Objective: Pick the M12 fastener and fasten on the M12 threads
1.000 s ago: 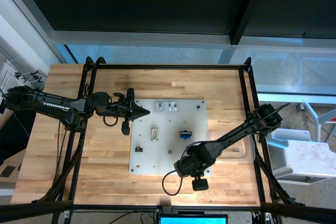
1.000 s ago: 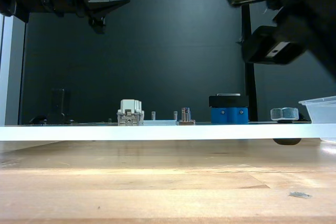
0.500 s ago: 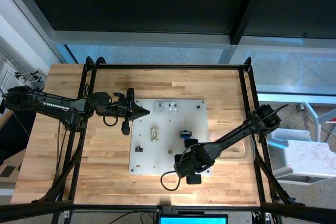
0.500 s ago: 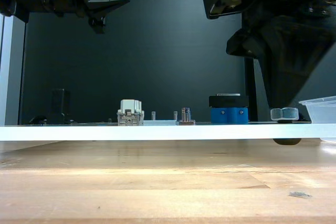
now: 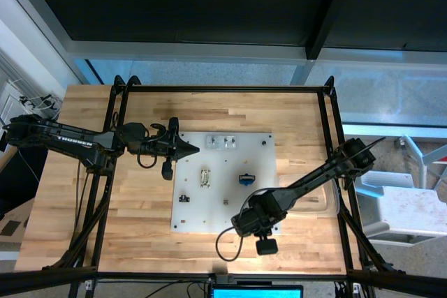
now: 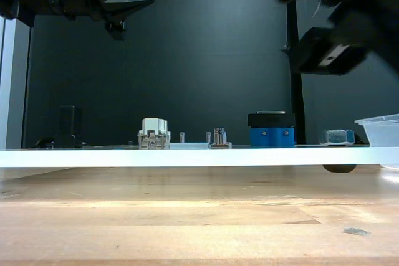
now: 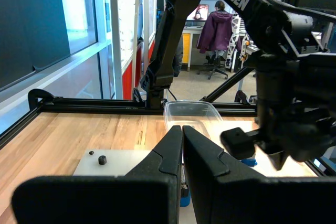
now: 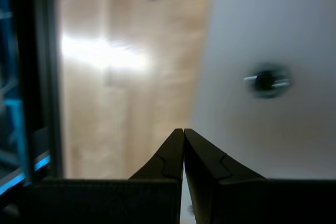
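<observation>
1. Up and clear again with the right gripper [image 8: 183, 131], over the near right edge of the white board [image 5: 209, 200]. Half a second ago, down low against the M12 fastener [image 6: 336, 136]; a second ago, raised much as now. Reads as one dip and swipe at the nut.
2. Left the M12 fastener at the same spot in the low view, at board level in front of the clear tray [image 6: 380, 126]. Now smeared and narrower-looking than before: probably turned, perhaps spinning.
3. In the right wrist view, a silver ring round a dark core on the white board, so most likely seated on the M12 threads [image 8: 264, 80]. No ribs showing beneath. Hidden under the arm in the high view, so no confirming from above.
4. Judged: picking done, fastening under way or near finished.
5. Right jaws pressed together, pinching nothing, touching nothing, apart from the nut.
6. Left gripper [image 5: 193, 149] parked high over the board's far left part, jaws likewise pressed together and empty.
</observation>
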